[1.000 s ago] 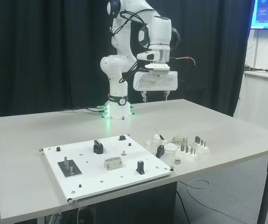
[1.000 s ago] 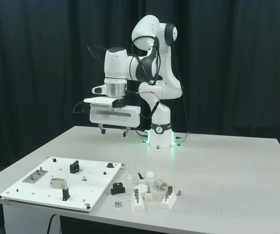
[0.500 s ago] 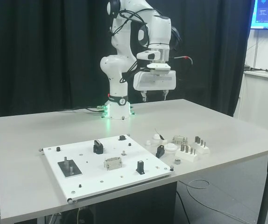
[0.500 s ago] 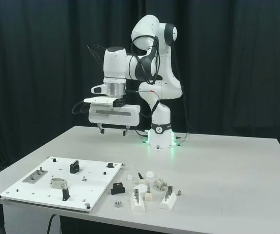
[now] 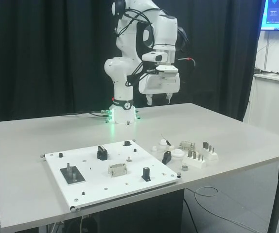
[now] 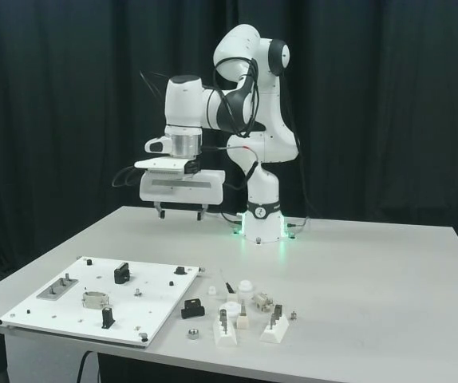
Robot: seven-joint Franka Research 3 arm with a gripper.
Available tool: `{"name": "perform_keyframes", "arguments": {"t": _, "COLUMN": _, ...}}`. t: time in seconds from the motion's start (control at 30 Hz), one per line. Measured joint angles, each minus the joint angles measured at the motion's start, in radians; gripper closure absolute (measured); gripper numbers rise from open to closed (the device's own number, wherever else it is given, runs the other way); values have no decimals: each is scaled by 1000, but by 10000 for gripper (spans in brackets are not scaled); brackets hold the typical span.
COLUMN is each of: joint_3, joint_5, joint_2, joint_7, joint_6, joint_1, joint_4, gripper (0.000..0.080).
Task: Pick D-SUB.
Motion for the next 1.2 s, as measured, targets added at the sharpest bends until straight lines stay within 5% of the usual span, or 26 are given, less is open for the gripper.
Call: {"name": "perform_keyframes", "arguments": {"t": 1.2, "joint_3": -29, "joint_5": -4, "joint_2": 29, "joint_7": -606, "joint_6": 1, "joint_1": -23, "joint_4": 49, "gripper": 3}}
